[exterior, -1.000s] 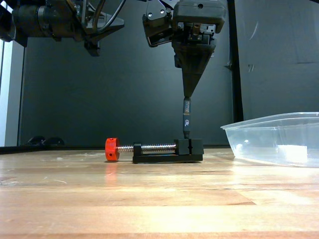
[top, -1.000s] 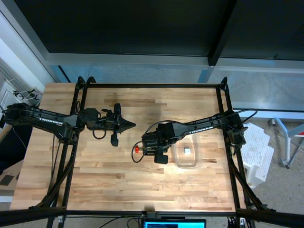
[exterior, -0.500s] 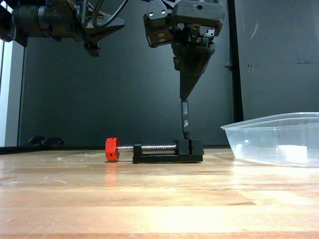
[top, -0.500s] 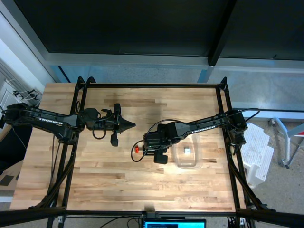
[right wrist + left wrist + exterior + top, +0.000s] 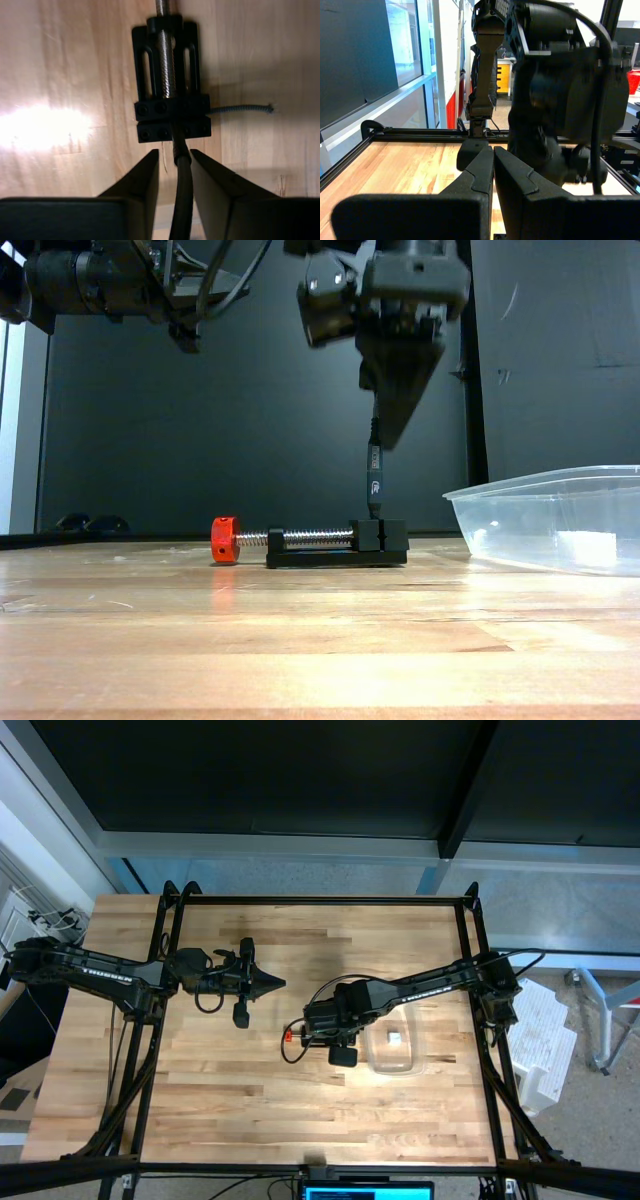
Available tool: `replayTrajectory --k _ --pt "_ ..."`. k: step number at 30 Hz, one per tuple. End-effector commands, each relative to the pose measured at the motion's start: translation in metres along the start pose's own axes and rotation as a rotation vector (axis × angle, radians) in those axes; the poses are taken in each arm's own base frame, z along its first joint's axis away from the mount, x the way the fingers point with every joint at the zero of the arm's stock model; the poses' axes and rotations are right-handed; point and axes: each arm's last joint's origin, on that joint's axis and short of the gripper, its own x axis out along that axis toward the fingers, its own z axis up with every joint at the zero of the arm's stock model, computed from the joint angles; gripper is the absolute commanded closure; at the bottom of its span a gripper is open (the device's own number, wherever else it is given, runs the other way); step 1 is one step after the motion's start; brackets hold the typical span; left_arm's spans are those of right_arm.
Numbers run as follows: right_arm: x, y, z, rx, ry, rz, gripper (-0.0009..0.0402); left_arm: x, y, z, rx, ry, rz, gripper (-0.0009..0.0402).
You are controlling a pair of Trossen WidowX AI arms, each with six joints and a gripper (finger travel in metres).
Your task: Pick the USB-C connector and install on taskboard
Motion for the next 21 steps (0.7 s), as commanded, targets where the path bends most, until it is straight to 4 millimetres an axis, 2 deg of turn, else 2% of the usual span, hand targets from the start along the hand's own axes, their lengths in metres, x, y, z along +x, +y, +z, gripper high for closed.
replayTrajectory --k 1,6,11,16,21 --pt "-0.008 -0.001 0.001 0.003 -0.031 0.001 0.0264 0.0 0.0 0.0 0.0 0.0 0.0 0.0393" --pt "-0.022 -0.003 -0.004 0.003 -0.04 0.004 0.0227 0.0 0.0 0.0 0.0 0.0 0.0 0.0393" --pt "-0.046 -0.007 -0.011 0.006 -0.09 0.019 0.0203 0.0 0.0 0.0 0.0 0.0 0.0 0.0393" --pt "-0.067 -0.011 -0.02 0.008 -0.117 0.025 0.0192 0.0 0.0 0.0 0.0 -0.001 0.0 0.0393" --pt "-0.076 -0.013 -0.023 0.007 -0.133 0.03 0.0194 0.0 0.0 0.0 0.0 0.0 0.0 0.0393"
